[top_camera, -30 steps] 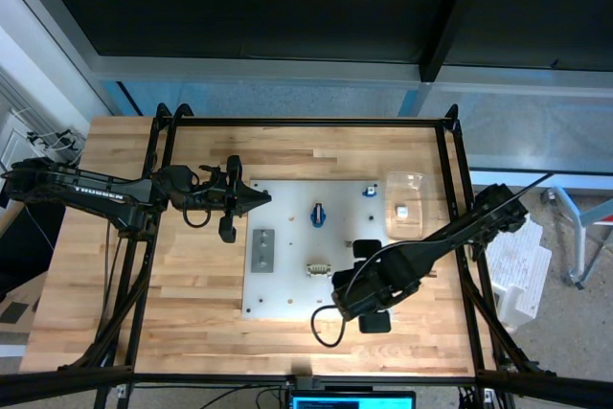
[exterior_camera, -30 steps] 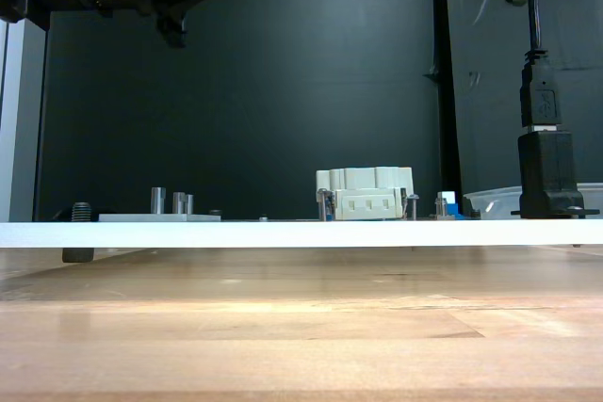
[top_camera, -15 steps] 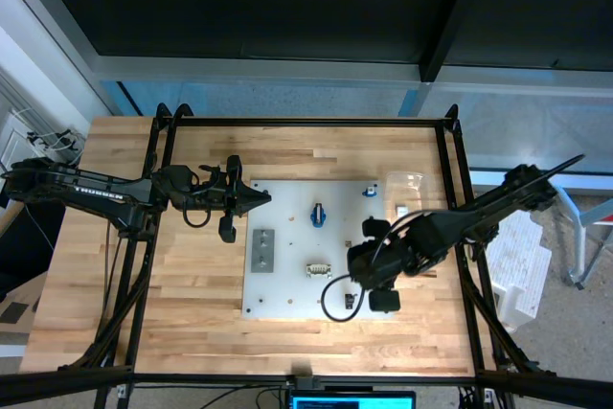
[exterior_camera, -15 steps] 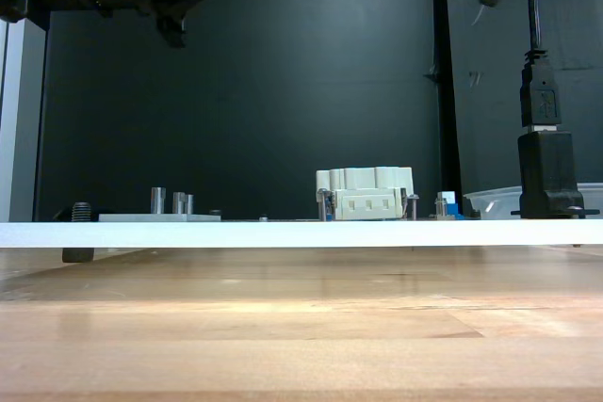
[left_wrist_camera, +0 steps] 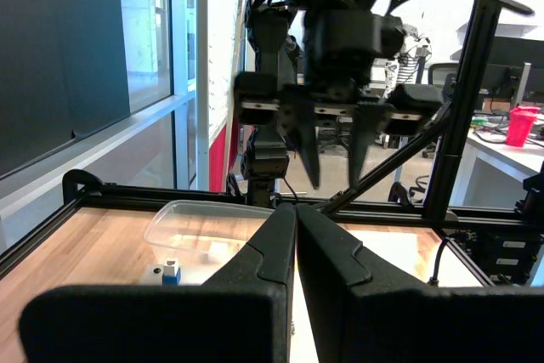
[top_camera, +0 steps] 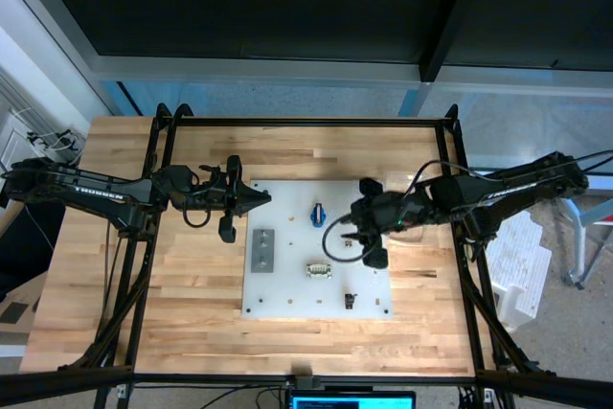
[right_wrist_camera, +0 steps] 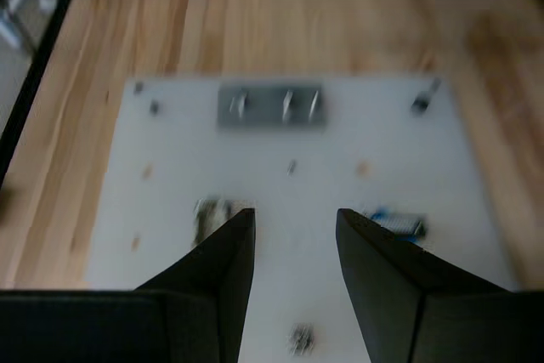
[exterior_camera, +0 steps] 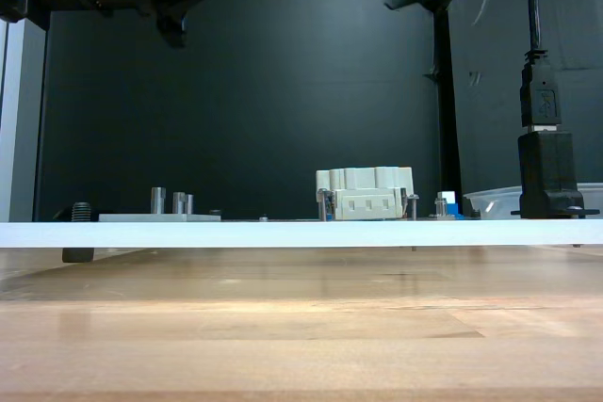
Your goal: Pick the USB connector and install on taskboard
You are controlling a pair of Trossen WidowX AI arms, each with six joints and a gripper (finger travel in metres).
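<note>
Pale wooden butcher-block table top (top_camera: 192,323), black rail frame around it, dark wall behind
Square flat white taskboard plate (top_camera: 287,299), lying flat mid-table
Left gripper (left_wrist_camera: 295,235), black, held high beside the board's far left corner; fingers pressed together, nothing between them
Right gripper (right_wrist_camera: 295,220), black, hanging above the far right part of the board, well apart from the plug; fingers parted to a moderate gap, empty; black cable loop (top_camera: 330,241) drooping beneath it
Grey metal block (top_camera: 262,249), on the board's left half
Beige multi-pin connector (exterior_camera: 365,193), near board centre
Small black socket (exterior_camera: 549,181), towards the board's near right corner
USB connector (exterior_camera: 540,101), tiny black plug, standing upright in the socket, thin black cable stub rising straight from it, touched by neither gripper; task judged all but done
Hazards, as judged: incomplete seating, hinted at by a bright metal band showing between plug and socket; tilting or working loose under the leverage of the tall unsupported cable stub; snagging of that stub by the drooping loop or the open fingers on any low pass over the board's near side, with the plug pulled out of the socket
</note>
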